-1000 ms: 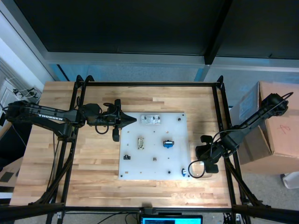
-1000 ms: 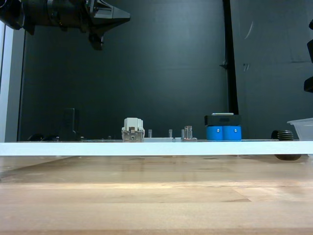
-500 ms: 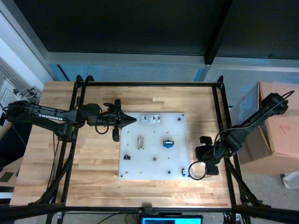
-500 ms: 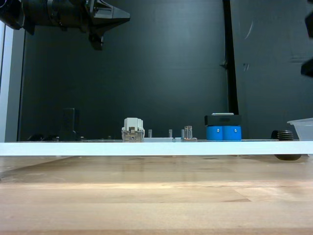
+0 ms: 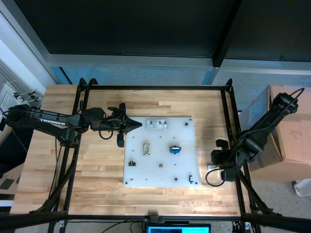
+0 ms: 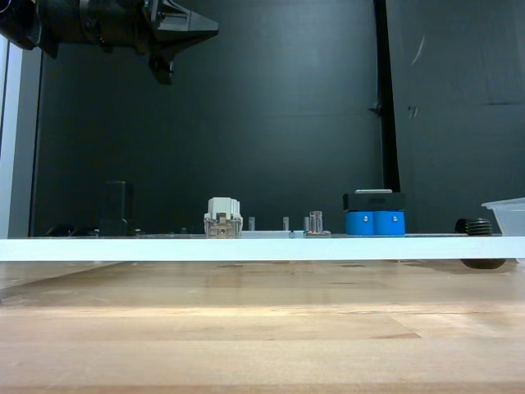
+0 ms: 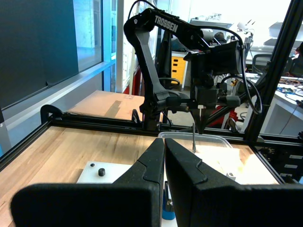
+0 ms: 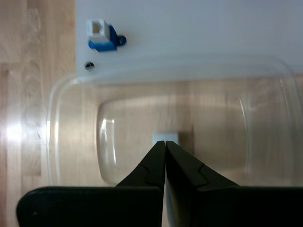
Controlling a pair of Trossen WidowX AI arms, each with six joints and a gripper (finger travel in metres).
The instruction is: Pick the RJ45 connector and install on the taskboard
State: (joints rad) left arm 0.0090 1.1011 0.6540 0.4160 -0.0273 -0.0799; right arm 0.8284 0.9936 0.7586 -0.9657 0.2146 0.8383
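Right tool (image 8: 165, 144) hangs over a clear plastic tray (image 8: 53, 127) on the wooden desk (image 5: 97, 174), just off the near-right corner of the white taskboard (image 5: 182, 138). Its fingers are pressed together and grip nothing. The small pale rectangular RJ45 connector (image 8: 165, 137) lies free on the tray floor, right by the fingertips, clear of the board. A blue-and-white square socket (image 8: 102, 35) sits on the board's near-right corner beside the tray rim. Mid-board there is a blue-and-black block (image 5: 174, 149) and a beige connector housing (image 5: 146, 148). Left tool (image 5: 138, 124) is at the board's far-left edge, raised well above it in the low view, fingers pressed together, empty.
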